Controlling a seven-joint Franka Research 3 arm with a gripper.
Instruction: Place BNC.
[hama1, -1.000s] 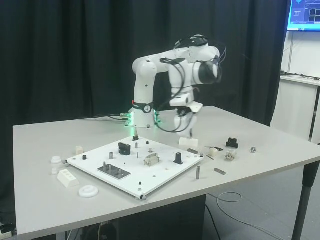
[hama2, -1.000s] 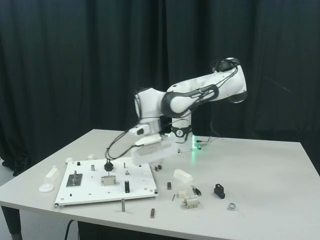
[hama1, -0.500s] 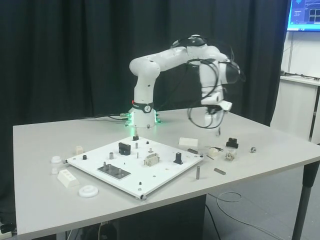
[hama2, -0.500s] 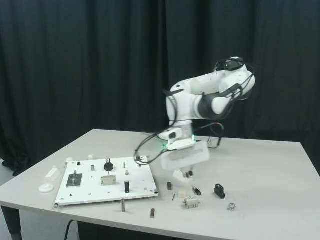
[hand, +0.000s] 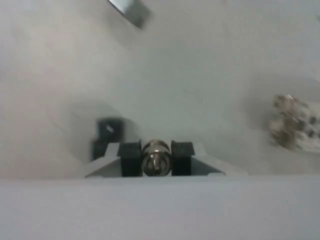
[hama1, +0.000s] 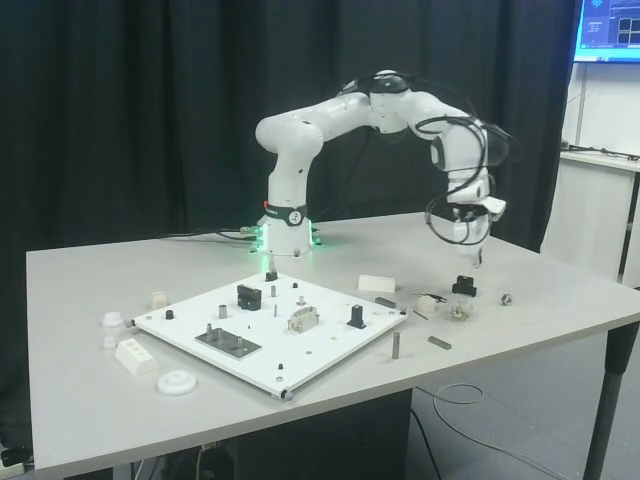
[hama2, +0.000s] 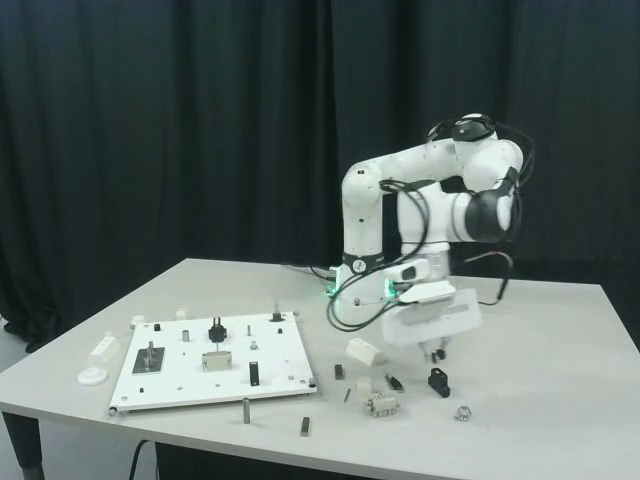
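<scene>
The table (hama1: 90, 300) is taking up most of both room views, and there's a lot of bare grey top around its far side and right end, so plenty of room out there. The arm (hama1: 330, 110) is reaching from its base at the back over toward the right side of the table, well clear of the board (hama1: 270, 330). The board is sitting on the left half, near the front edge, with small fixtures standing on it; one corner is almost hanging at the table's front edge.

The gripper (hama1: 470, 255) is hanging above the loose parts to the right of the board, not touching the table. In the wrist view the two black fingers (hand: 130, 159) are sitting close together, clamping a small metal BNC (hand: 156, 157) between them, so that's where the task's thing is: up in the air in the jaws, not set down anywhere.

Right under the gripper there's a black block (hama2: 438, 381) on the table, and a white block (hama2: 365, 350) is lying between it and the board. A multi-pin connector (hama2: 381, 403) is sitting closer to the front edge, and a tiny metal nut (hama2: 463, 412) is lying just right of it, with open table beyond.
</scene>
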